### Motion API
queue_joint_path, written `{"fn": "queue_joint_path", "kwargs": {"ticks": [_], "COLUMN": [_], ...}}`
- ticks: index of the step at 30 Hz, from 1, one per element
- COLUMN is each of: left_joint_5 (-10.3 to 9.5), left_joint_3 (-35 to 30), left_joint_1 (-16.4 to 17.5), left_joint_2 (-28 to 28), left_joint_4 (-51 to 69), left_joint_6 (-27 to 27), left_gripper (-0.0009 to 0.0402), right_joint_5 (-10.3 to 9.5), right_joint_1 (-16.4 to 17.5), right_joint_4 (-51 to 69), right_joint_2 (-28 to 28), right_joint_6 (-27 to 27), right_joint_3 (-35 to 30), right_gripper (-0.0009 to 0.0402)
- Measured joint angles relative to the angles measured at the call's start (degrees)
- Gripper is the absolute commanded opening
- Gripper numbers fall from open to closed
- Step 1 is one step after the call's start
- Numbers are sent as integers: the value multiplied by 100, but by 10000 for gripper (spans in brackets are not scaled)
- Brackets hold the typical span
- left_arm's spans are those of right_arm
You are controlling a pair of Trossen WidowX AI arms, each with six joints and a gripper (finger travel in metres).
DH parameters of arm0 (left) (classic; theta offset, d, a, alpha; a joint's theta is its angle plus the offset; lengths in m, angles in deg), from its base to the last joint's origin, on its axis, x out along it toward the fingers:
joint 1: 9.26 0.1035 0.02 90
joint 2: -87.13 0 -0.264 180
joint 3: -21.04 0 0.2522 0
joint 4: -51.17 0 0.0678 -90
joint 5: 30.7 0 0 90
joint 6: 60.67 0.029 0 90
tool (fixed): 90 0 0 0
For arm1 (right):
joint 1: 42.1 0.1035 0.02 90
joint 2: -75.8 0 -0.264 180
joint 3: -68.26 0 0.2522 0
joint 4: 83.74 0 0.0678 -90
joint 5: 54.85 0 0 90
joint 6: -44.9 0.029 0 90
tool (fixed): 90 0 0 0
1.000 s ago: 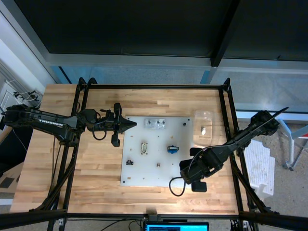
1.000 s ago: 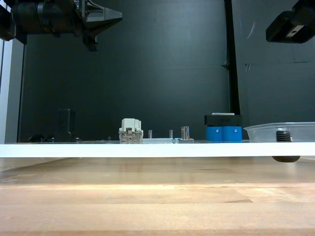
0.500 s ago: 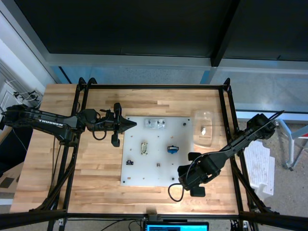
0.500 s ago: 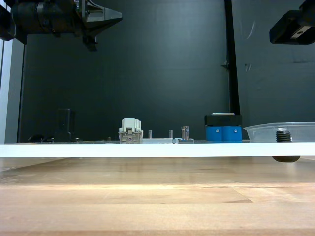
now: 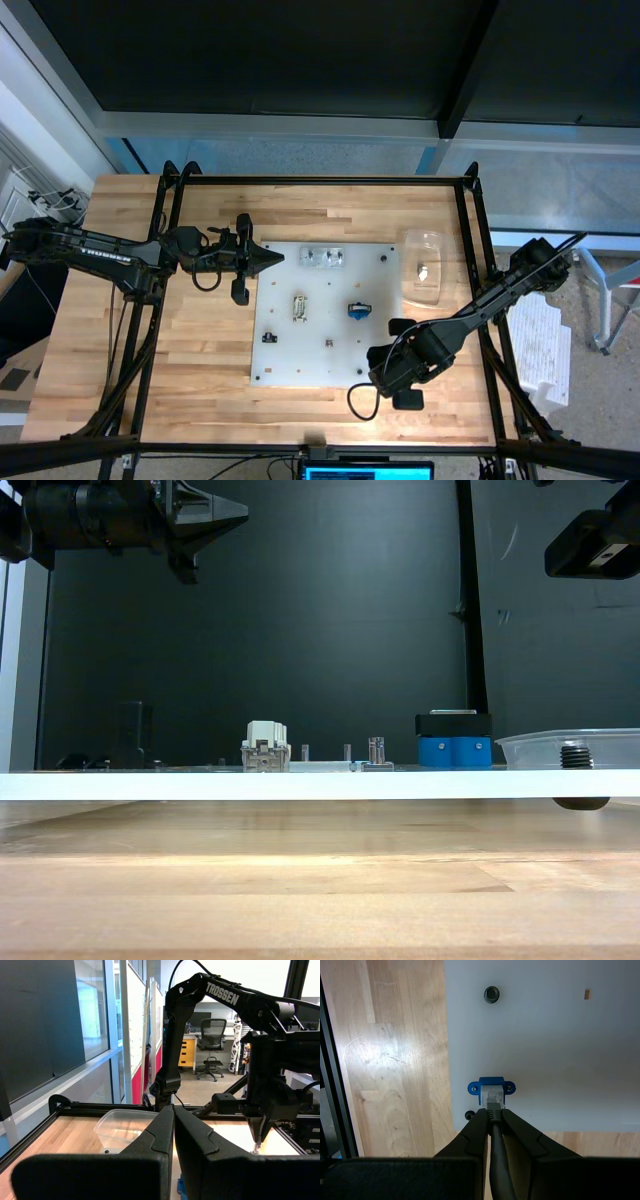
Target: Pick the RJ45 connector and install on taskboard
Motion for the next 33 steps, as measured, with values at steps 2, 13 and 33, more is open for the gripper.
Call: {"fn": "queue_joint_path", "kwargs": {"ticks": [2, 13, 33], "left_joint_5": [-2, 0, -2], "left_joint_3": [0, 0, 0], "left_joint_1": [0, 0, 0], "left_joint_2": [0, 0, -2], "left_joint_4": [0, 0, 0], "left_joint_6": [0, 0, 0], "left_gripper": [0, 0, 0], "right_joint_5": [33, 44, 42], "right_joint_1": [7, 24, 44], "right_joint_4": [2, 13, -105], "right_joint_2": [0, 0, -7], "right_joint_6": [0, -20, -212], "right_joint_3": [0, 20, 122], "right_gripper": [0, 0, 0]}}
